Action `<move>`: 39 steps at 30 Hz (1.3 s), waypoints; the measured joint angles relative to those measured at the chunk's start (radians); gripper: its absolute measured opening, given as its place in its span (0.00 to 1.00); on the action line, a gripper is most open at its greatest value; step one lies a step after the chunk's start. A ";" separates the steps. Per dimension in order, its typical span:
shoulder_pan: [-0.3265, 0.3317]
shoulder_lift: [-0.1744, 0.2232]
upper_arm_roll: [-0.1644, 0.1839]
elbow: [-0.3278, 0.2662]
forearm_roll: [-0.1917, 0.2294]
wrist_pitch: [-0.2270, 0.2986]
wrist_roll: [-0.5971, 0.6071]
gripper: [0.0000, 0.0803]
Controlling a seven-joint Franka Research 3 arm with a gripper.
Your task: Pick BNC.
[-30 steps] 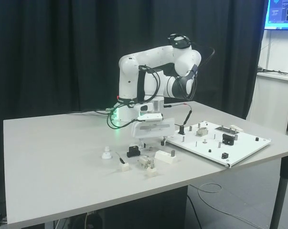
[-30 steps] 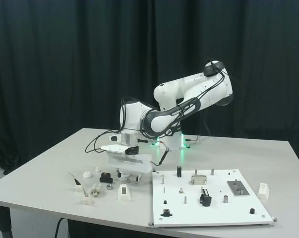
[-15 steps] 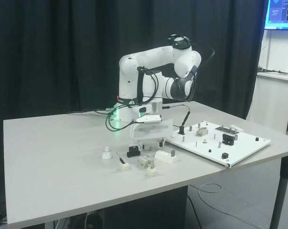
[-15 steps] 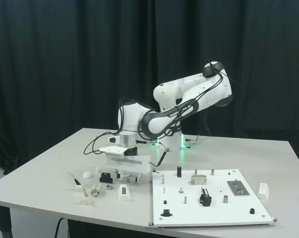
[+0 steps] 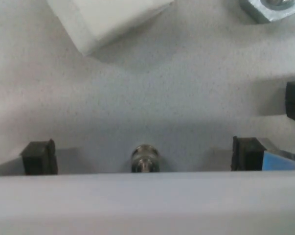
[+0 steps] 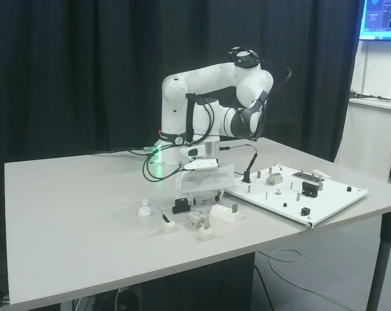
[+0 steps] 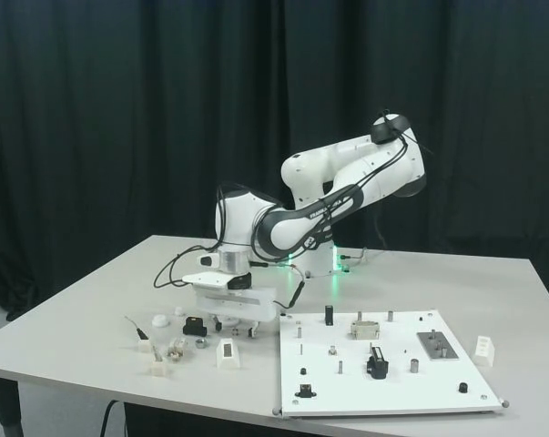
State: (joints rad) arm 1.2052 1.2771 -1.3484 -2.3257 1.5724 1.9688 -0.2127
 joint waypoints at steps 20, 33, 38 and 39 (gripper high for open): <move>-0.013 0.006 0.005 0.010 0.000 -0.013 -0.006 0.38; -0.015 0.006 -0.002 0.018 -0.001 -0.013 -0.015 0.16; -0.014 0.006 -0.020 0.026 -0.010 -0.014 -0.015 0.16; -0.014 0.006 -0.025 0.027 -0.013 -0.015 -0.015 0.16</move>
State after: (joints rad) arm 1.1911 1.2834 -1.3731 -2.2986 1.5596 1.9543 -0.2280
